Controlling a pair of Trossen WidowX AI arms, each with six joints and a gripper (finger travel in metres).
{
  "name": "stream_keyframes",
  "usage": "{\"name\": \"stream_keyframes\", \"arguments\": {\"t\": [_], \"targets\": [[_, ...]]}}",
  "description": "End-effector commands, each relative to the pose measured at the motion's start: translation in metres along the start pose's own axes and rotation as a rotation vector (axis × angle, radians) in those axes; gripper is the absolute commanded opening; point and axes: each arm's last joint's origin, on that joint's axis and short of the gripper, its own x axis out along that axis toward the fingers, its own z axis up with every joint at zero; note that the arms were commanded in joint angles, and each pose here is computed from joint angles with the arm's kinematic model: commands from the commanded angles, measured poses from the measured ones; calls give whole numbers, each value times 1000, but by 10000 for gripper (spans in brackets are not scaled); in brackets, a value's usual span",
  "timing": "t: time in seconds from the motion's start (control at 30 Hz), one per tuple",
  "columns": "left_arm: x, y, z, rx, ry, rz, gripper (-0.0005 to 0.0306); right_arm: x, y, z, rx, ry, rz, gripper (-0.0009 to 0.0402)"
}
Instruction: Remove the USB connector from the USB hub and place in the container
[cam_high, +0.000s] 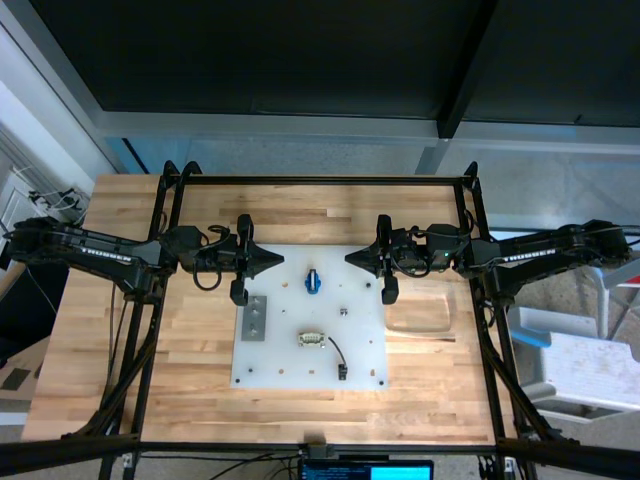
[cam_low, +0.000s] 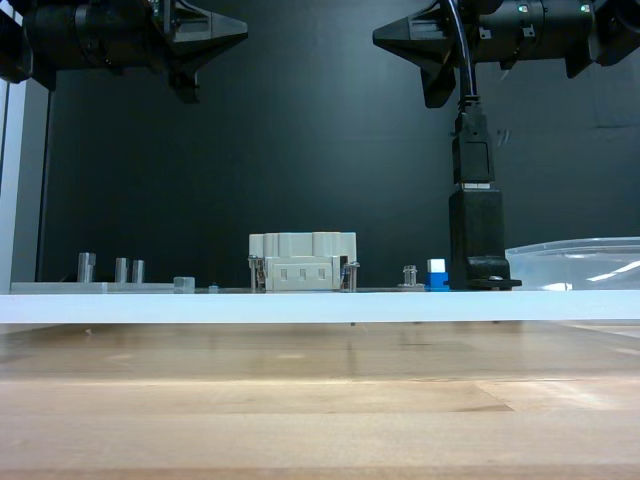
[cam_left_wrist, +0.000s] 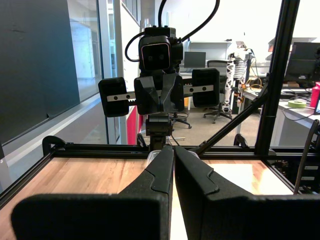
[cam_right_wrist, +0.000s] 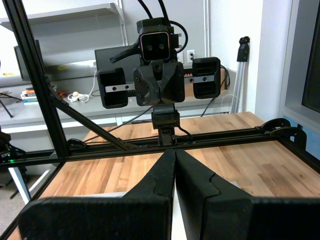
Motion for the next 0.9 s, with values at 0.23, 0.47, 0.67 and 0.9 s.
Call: {"name": "stream_keyframes", "arguments": {"t": [0.23, 0.47, 0.67, 0.9], "targets": [[0, 0, 0, 0, 0, 0, 1, 0, 0, 0, 1, 0, 0, 0], [0, 0, 0, 0, 0, 0, 1, 0, 0, 0, 26, 6, -2, 0], [0, 0, 0, 0, 0, 0, 1, 3, 1, 3, 22, 157, -21, 0], [0, 0, 0, 0, 0, 0, 1, 4, 3, 17, 20, 305, -37, 0]]}}
